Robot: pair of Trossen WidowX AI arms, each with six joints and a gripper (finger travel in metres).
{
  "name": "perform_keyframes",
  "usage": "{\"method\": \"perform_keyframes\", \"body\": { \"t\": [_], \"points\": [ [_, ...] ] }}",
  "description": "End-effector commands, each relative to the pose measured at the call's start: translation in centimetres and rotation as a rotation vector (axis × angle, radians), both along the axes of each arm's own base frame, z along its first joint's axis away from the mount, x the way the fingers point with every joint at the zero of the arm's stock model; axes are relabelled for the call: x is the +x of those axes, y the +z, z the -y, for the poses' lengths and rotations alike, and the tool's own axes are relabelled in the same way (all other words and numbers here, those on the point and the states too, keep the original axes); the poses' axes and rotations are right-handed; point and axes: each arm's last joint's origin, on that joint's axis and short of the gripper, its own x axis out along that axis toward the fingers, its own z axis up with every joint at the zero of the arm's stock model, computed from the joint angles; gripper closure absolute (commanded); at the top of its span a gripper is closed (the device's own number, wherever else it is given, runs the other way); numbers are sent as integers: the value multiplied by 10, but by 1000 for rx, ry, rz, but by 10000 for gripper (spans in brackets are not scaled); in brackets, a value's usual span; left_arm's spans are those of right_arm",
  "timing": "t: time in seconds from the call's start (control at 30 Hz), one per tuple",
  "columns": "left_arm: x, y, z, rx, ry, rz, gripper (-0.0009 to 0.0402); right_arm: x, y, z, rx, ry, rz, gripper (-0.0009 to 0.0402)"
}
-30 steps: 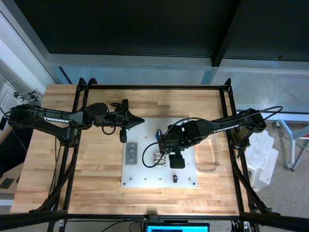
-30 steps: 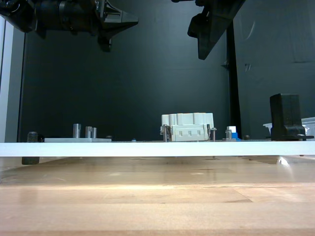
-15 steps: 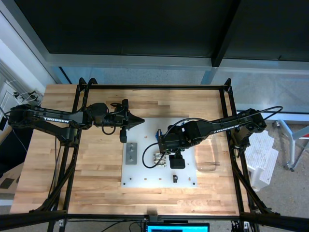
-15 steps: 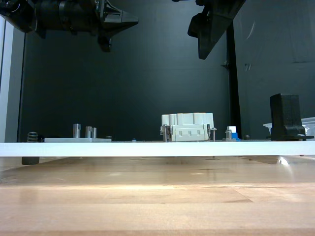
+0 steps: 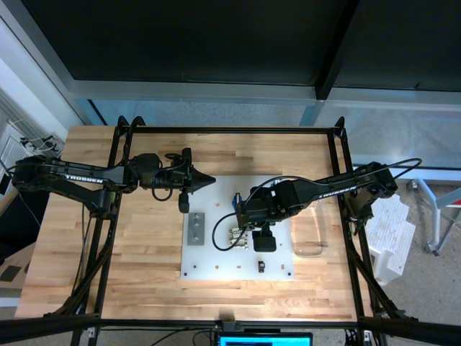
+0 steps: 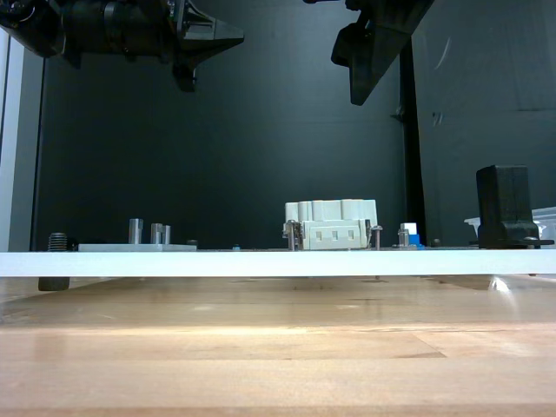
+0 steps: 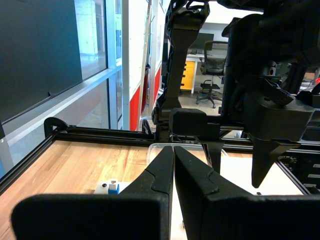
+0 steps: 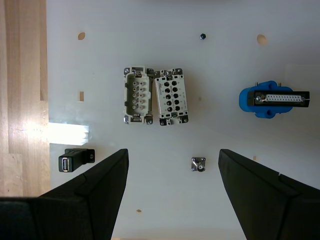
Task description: Pick the HAN10E connector and install on the hub
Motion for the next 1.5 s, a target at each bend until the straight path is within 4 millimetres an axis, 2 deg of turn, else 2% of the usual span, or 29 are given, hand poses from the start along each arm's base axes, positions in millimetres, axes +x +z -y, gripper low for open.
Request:
{"method": "perform_keyframes", "body": {
  "t": [0.03,0.33,0.7,1.23,1.5],
  "points": [
    [0,0,0,0,0,0,393,0,0,0,0,1,0,141],
    [0,0,0,0,0,0,393,0,-1,0,-1,0,-3,141],
    [0,0,0,0,0,0,393,3,-5,13,-12,-9,-11,141],
    [0,0,0,0,0,0,393,4,-5,21,-24,89,-11,141],
    [0,0,0,0,0,0,393,12,-13,20,-32,89,2,141]
  ]
}}
